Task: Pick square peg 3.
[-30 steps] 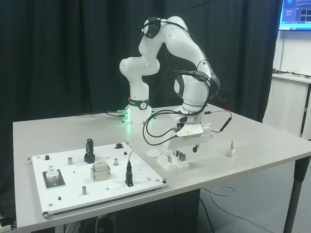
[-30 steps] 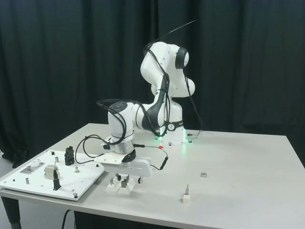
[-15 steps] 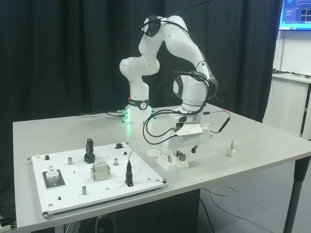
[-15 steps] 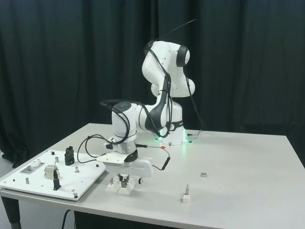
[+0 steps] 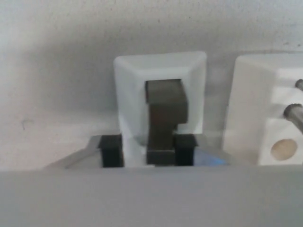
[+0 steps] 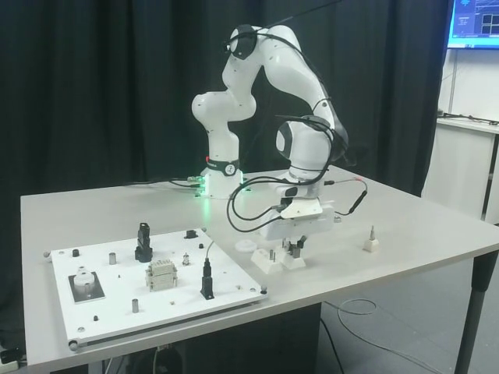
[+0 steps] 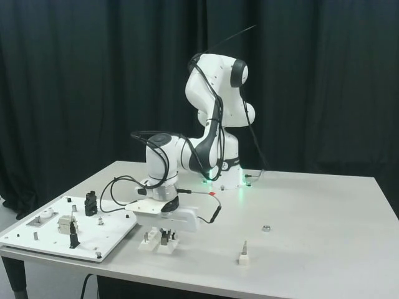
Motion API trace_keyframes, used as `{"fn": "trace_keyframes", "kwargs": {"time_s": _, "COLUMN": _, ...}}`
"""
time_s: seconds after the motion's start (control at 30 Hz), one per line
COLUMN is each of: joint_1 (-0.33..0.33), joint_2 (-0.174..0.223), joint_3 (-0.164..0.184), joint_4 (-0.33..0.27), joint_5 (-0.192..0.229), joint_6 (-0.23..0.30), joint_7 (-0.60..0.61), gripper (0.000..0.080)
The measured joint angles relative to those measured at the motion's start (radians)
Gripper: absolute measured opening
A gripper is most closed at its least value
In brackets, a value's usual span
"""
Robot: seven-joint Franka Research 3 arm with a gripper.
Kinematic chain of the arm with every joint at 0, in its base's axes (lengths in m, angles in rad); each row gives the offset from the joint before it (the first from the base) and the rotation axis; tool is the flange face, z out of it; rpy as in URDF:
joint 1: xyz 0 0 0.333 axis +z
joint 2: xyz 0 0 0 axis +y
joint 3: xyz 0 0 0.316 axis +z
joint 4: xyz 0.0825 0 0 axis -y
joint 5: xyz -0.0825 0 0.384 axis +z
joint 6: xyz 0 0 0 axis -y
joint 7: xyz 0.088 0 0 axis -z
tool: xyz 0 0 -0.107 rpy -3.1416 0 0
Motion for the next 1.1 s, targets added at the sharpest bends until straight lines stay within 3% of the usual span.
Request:
{"fn": "trace_keyframes", "kwargs": {"time_s": 0.03, "joint_1": 0.000, "joint_2": 0.000, "joint_3": -0.001, "joint_4": -0.001, "joint_5": -0.001, "joint_6": 0.002, "joint_7": -0.002, "gripper": 0.0364}}
{"fn": "trace_keyframes", "kwargs": {"time_s": 0.07, "joint_1": -0.001, "joint_2": 0.000, "joint_3": -0.001, "joint_4": -0.001, "joint_5": -0.003, "joint_6": 0.004, "joint_7": -0.003, "gripper": 0.0200}}
{"fn": "trace_keyframes", "kwargs": {"time_s": 0.33, "joint_1": -0.005, "joint_2": -0.004, "joint_3": -0.006, "joint_4": -0.005, "joint_5": -0.012, "joint_6": 0.007, "joint_7": -0.012, "gripper": 0.0200}}
{"fn": "trace_keyframes", "kwargs": {"time_s": 0.37, "joint_1": -0.005, "joint_2": -0.006, "joint_3": -0.007, "joint_4": -0.006, "joint_5": -0.012, "joint_6": 0.007, "joint_7": -0.015, "gripper": 0.0113}}
{"fn": "trace_keyframes", "kwargs": {"time_s": 0.6, "joint_1": -0.005, "joint_2": -0.028, "joint_3": -0.015, "joint_4": -0.016, "joint_5": -0.015, "joint_6": 0.004, "joint_7": -0.026, "gripper": 0.0113}}
{"fn": "trace_keyframes", "kwargs": {"time_s": 1.1, "joint_1": -0.005, "joint_2": -0.114, "joint_3": -0.027, "joint_4": -0.046, "joint_5": -0.024, "joint_6": -0.034, "joint_7": -0.032, "gripper": 0.0112}}
